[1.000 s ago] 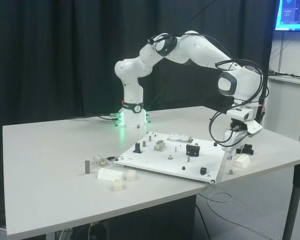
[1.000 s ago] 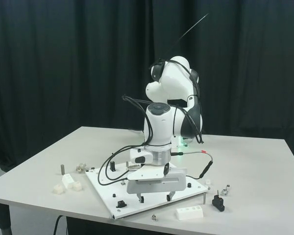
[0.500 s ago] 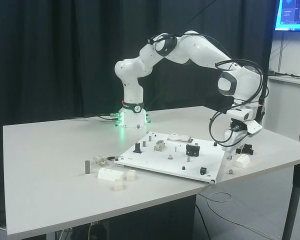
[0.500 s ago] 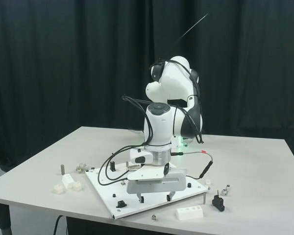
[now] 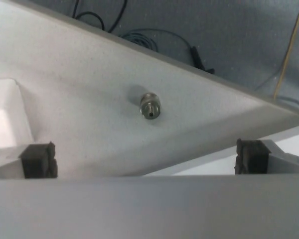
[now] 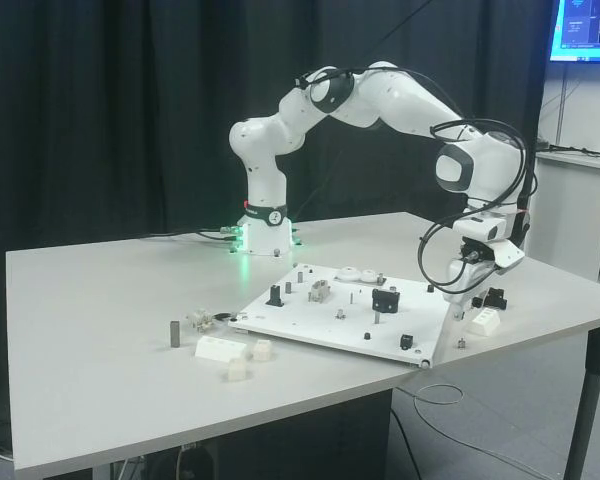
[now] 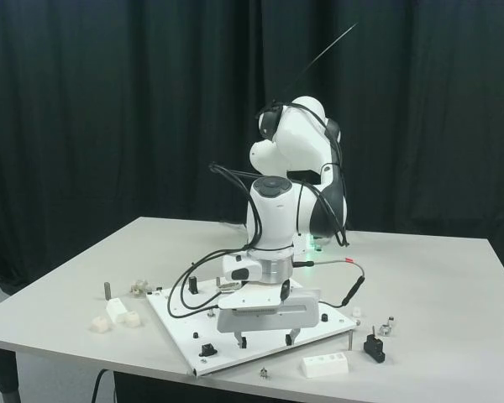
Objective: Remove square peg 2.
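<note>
Nothing has moved: white arm (image 6: 400, 95) hangs its hand (image 7: 265, 339), fingers apart and empty, over the board (image 6: 310, 325) edge near a loose connector (image 5: 150, 104) on the counter (image 6: 100, 300).

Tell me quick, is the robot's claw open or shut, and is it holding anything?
Gripper: open, fingers wide apart, holding nothing.
</note>
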Available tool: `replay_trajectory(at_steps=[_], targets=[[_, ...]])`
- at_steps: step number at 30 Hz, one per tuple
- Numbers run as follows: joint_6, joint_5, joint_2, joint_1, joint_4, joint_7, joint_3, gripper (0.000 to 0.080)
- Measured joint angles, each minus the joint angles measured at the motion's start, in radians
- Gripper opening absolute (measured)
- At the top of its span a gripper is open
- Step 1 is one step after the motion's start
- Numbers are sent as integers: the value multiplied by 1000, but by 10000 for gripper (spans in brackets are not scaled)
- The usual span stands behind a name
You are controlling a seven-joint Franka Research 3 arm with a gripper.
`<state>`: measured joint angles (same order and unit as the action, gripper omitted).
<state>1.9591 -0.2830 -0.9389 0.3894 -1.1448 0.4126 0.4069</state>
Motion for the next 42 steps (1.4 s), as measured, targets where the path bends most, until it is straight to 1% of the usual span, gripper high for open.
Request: replay_trajectory(at_steps=[10, 15, 23, 29, 33, 36, 42], targets=[[-3, 0, 1, -8, 0, 15, 6, 800], [-23, 7, 7, -15, 0, 38, 13, 800], [-82, 42, 30, -31, -5, 71, 19, 800], [-120, 89, 51, -46, -16, 108, 19, 800], [-129, 116, 69, -56, -43, 126, 16, 800], [-128, 127, 86, -65, -74, 171, 13, 800], [-110, 165, 131, -99, -152, 271, -14, 800]])
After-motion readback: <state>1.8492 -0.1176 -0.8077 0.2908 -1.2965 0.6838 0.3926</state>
